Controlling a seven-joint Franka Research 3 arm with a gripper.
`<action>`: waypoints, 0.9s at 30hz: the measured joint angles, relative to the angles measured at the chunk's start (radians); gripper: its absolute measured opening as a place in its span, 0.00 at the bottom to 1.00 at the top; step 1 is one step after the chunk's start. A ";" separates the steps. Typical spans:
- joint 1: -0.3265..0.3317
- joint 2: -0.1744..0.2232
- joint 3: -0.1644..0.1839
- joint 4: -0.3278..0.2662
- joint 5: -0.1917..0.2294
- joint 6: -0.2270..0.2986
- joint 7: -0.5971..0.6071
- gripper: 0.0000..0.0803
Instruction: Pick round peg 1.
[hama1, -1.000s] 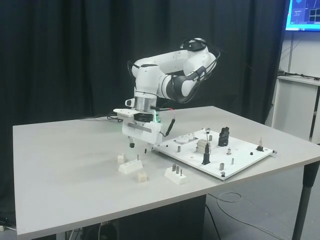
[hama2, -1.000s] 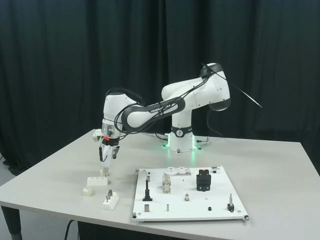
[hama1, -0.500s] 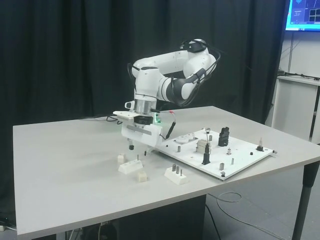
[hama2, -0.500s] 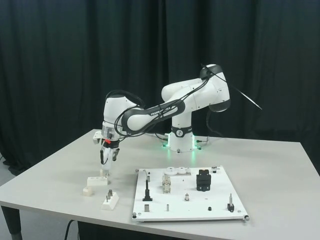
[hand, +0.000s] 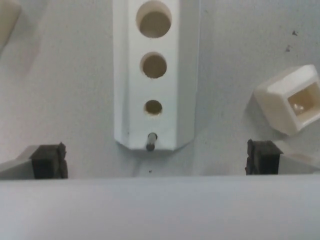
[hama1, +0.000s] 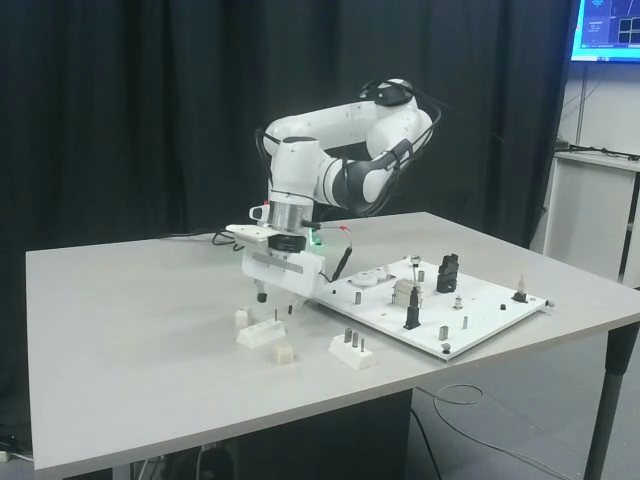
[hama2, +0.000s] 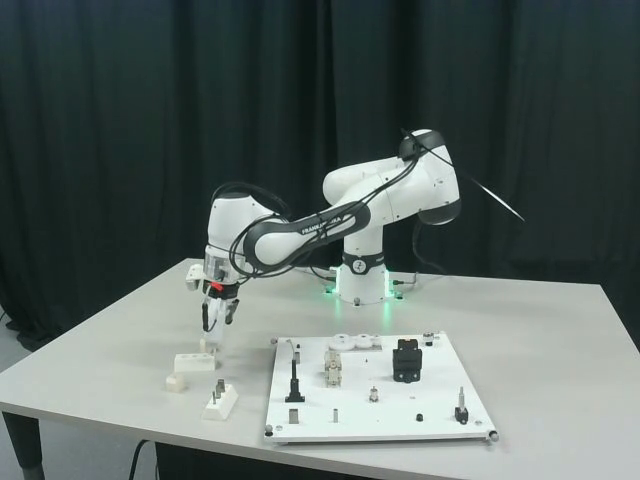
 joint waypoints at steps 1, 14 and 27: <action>0.000 0.000 0.001 0.000 0.001 0.002 0.000 1.00; -0.001 -0.002 0.017 0.000 0.019 0.026 -0.003 1.00; 0.000 -0.007 0.040 0.005 0.035 0.065 -0.003 0.86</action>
